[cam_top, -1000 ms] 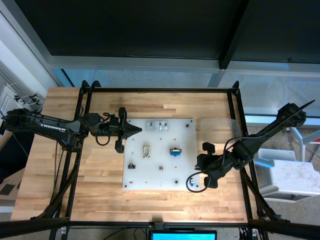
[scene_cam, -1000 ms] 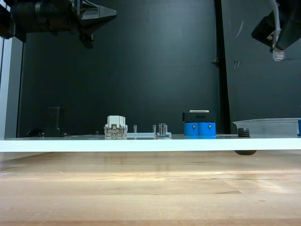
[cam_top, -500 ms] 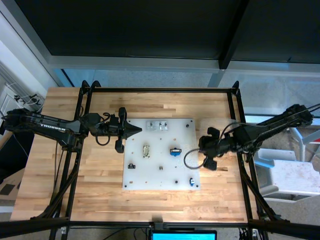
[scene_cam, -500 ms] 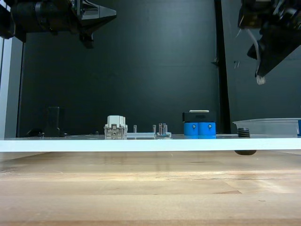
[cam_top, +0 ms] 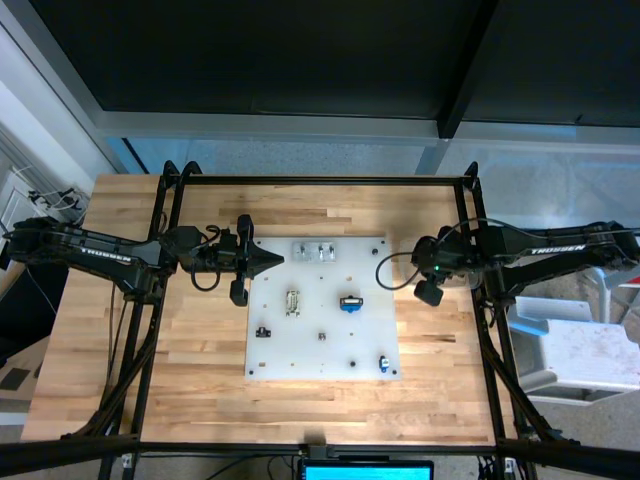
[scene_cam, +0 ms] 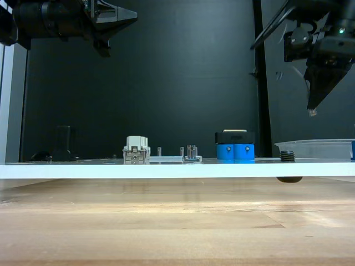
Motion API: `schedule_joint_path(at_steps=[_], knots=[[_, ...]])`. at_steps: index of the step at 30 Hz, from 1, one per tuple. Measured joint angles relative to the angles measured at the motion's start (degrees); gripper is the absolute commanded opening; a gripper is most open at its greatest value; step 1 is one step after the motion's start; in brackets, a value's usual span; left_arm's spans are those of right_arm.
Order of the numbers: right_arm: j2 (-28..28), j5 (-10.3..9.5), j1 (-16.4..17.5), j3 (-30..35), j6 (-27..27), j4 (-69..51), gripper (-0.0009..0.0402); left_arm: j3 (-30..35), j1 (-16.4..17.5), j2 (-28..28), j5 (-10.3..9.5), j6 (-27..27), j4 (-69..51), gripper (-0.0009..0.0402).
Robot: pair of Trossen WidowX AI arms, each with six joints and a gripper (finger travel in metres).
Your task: Remove the rj45 connector and place it in the container
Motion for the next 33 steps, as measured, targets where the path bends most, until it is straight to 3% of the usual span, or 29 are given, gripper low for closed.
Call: schedule_joint_path(at_steps=[5,9,21,26,33], knots=[[-0.09,-0.15,-5.01,-0.17,-2.84,-0.66,0.0000,0.00,0.00,0.00,0.02,0.00,0.00,0.0000],[-0.09,-1.53,-9.11,-0.24,-3.72,-2.01,0.0000,0.00,0.00,0.00,0.02,0.00,0.00,0.0000],[-0.20,-1.07,-21.16,-0.68,-8.11,-7.06,0.0000,0.00,0.00,0.00,0.00,0.00,0.00,0.0000],[-0.15,-0.87,-22.58,-1.40,-8.13,-7.61,0.0016,-0.02,0.00,0.00,0.00,0.00,0.02,0.0000],[-0.15,-0.87,-22.58,-1.42,-8.52,-7.98,0.0068,-0.02,0.00,0.00,0.00,0.00,0.00,0.0000]])
